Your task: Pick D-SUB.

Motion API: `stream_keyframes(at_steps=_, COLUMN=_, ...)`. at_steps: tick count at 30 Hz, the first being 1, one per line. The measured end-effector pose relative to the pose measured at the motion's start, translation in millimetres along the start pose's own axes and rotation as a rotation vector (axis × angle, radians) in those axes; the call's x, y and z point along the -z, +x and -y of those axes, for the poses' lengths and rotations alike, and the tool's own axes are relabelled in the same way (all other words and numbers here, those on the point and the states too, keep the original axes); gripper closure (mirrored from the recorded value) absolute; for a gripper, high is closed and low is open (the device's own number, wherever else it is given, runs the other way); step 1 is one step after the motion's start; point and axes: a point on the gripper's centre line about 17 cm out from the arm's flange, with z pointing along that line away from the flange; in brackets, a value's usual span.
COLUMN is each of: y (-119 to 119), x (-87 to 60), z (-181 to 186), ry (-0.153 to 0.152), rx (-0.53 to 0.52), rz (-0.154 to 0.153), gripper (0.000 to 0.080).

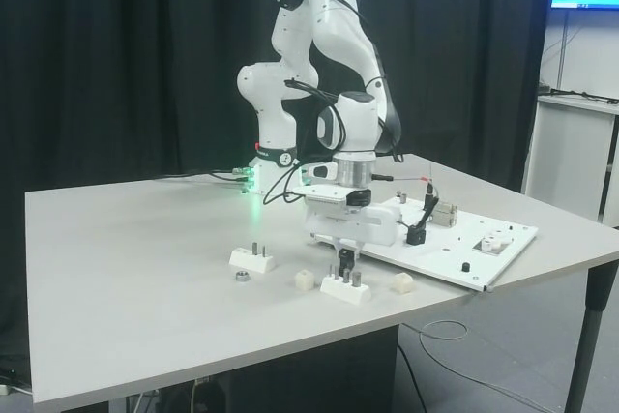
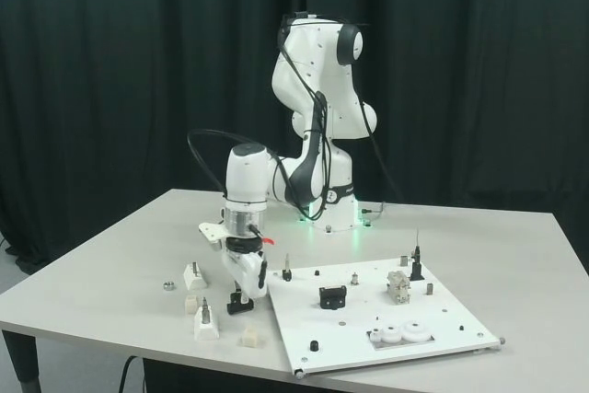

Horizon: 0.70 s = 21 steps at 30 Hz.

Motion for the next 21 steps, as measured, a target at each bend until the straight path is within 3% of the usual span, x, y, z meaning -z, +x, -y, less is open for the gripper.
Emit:
stream_keyframes(at_steps=13, y=14.5, x=19.5, z=17.9, ry=0.033, rx=0.005, rz=-0.027, gripper=0.0647)
stream_keyframes(at_steps=21, y=18.9, x=36.4, z=21.2, ry=0.038, rx=0.032, rz=-0.023, gripper=0.0648)
